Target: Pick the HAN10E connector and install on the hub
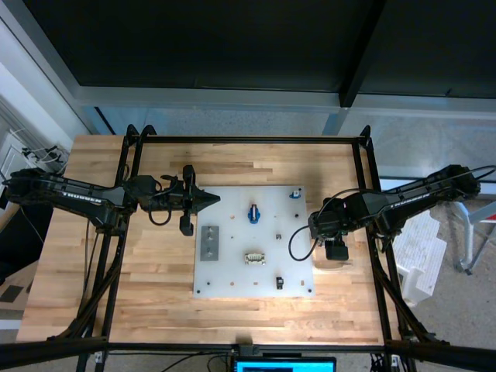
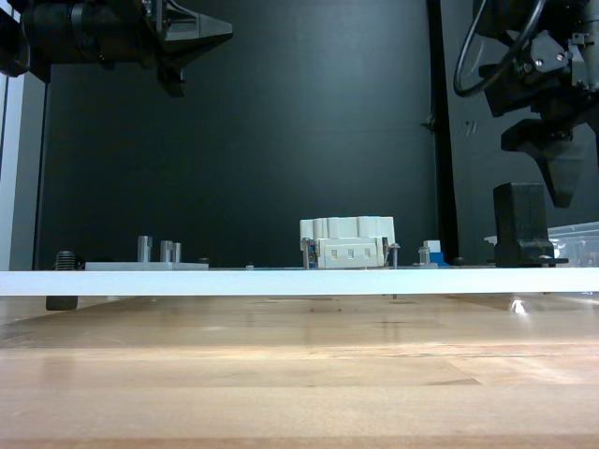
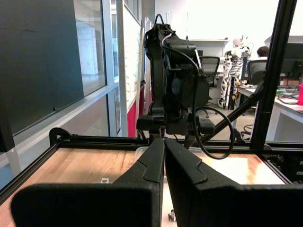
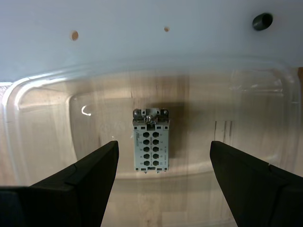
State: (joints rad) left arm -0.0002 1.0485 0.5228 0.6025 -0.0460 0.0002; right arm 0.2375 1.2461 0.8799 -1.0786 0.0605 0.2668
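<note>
The HAN10E connector (image 4: 150,140) is a pale grey insert with two rows of contact holes, lying flat in a clear plastic tray (image 4: 42,99). My right gripper (image 4: 163,144) hangs open straight above it, one finger on each side and clear of it. That gripper (image 1: 335,249) is just off the white board's right edge. The hub (image 1: 253,258) is a beige socket base with metal end tabs, standing on the board's near middle (image 2: 346,243). My left gripper (image 1: 215,199) is shut and empty, held high over the board's left edge (image 2: 220,33).
On the white board (image 1: 232,283) there are a grey metal block with two posts (image 1: 209,242), a blue upright part (image 1: 254,212) and a small black part (image 1: 279,280). A black frame rail (image 1: 370,194) runs behind the right arm.
</note>
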